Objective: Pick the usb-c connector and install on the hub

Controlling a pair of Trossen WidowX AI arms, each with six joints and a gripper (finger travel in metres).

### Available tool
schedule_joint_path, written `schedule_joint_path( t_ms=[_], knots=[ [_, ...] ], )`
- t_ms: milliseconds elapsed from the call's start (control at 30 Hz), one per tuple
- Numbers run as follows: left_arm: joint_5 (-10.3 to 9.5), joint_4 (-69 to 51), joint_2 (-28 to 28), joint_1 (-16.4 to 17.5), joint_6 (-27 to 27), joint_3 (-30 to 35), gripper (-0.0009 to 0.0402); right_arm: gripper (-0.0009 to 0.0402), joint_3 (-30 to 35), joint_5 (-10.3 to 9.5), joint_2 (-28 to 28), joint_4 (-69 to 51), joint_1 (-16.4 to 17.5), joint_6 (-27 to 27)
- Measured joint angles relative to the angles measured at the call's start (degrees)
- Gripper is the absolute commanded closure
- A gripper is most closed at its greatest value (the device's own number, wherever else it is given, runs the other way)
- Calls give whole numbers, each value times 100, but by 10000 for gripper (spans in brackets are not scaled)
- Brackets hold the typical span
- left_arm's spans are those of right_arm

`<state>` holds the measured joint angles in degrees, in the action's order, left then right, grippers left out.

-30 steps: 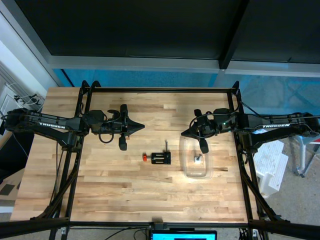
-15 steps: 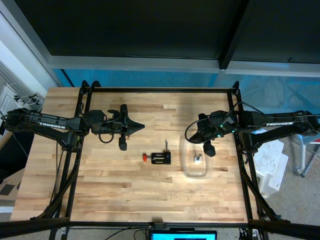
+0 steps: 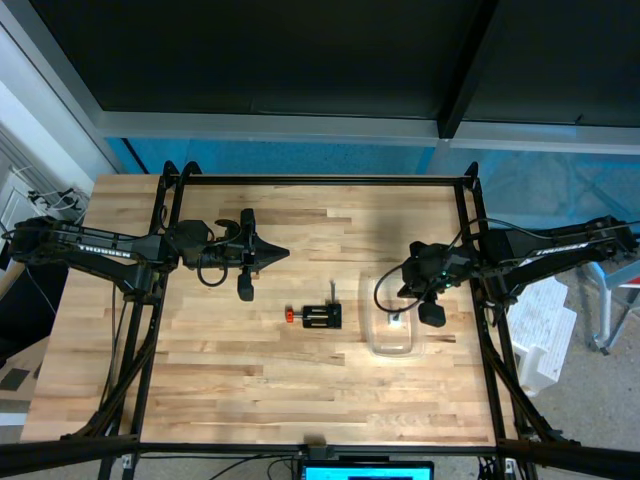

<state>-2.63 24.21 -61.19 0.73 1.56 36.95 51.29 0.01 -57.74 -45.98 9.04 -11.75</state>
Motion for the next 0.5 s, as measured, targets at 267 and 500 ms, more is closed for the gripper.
schedule_joint_path(
  t_ms=[267, 500],
  knots=[
    [0, 0, 0, 0, 0, 2, 393, 393, 2, 205, -4, -387, 356, -387],
    [0, 0, 0, 0, -2, 2, 393, 393, 2, 363, -44, -754, 573, -560]
  ],
)
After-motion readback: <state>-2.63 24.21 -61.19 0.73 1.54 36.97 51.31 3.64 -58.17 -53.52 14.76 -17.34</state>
